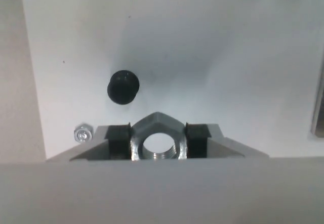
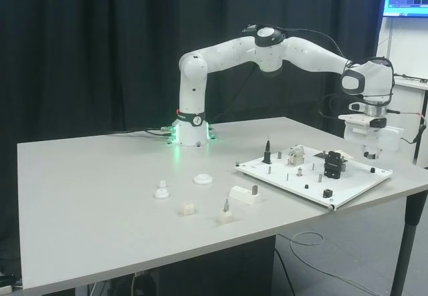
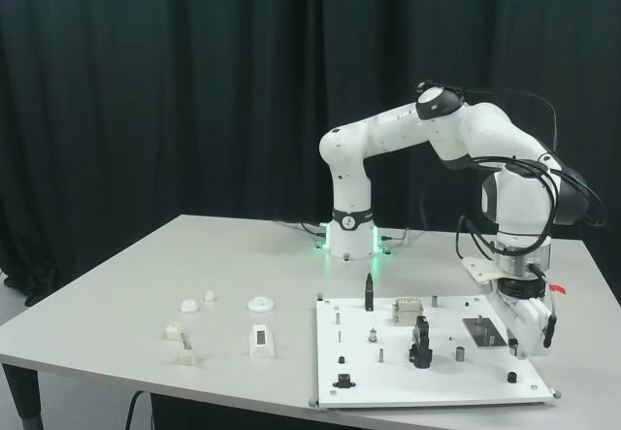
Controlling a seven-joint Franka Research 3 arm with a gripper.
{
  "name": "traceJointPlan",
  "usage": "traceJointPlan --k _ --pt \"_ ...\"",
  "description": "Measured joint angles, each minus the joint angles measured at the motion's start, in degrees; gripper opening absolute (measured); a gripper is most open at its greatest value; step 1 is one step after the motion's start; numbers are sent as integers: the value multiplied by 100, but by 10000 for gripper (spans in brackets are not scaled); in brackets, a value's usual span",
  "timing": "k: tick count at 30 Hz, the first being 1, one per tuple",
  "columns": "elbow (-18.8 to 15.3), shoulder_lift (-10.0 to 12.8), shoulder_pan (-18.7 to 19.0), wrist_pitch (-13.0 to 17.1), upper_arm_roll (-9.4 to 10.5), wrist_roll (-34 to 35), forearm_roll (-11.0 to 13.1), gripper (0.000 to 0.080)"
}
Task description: Place bolt 4.
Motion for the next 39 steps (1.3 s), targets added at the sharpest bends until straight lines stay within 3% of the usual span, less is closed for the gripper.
traceJointPlan --k 18,25,39 --pt "0 0 24 -114 -156 -308 -116 225" --pt "1 -1 15 -227 -318 -857 -327 225" --pt "-6 -2 -114 -817 -767 -2183 -943 225"
